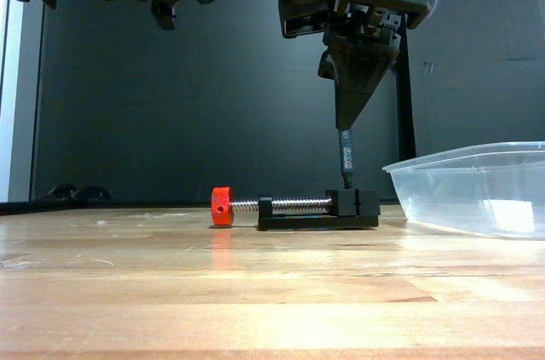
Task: Pick the usb-c connector and install on the hub
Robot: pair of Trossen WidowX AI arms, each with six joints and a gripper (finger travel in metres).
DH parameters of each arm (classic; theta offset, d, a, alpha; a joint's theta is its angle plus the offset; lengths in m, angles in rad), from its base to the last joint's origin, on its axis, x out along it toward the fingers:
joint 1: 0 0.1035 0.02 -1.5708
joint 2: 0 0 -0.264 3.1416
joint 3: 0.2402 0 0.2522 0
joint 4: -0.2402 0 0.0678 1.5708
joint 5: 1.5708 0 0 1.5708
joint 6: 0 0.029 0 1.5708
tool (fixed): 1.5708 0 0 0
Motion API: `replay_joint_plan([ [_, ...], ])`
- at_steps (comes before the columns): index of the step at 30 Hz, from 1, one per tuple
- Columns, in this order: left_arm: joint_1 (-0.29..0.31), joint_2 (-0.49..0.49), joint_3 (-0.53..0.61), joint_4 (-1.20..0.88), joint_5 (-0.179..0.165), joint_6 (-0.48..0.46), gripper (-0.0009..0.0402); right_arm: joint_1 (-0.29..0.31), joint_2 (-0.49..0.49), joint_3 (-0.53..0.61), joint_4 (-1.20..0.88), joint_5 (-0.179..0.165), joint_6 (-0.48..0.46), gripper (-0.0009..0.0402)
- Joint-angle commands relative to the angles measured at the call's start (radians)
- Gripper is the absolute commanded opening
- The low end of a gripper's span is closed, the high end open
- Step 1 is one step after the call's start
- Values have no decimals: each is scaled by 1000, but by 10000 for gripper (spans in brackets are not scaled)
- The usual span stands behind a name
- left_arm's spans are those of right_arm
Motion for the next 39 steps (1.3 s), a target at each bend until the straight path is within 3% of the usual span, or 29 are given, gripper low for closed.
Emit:
replay_joint_plan([
  [1, 0, 0, 0, 0, 0, 0, 0, 0, -8, 7, 2, 8, 1, 50],
  [13, 0, 0, 0, 0, 0, 0, 0, 0, -69, 10, -34, 8, 5, 132],
  [21, 0, 0, 0, 0, 0, 0, 0, -1, -122, 8, -92, 8, 1, 163],
  [33, 0, 0, 0, 0, 0, 0, 0, -2, -154, 6, -91, 8, -23, 145],
  [39, 0, 0, 0, 0, 0, 0, 0, -21, -225, -14, -31, 3, -79, 109],
])
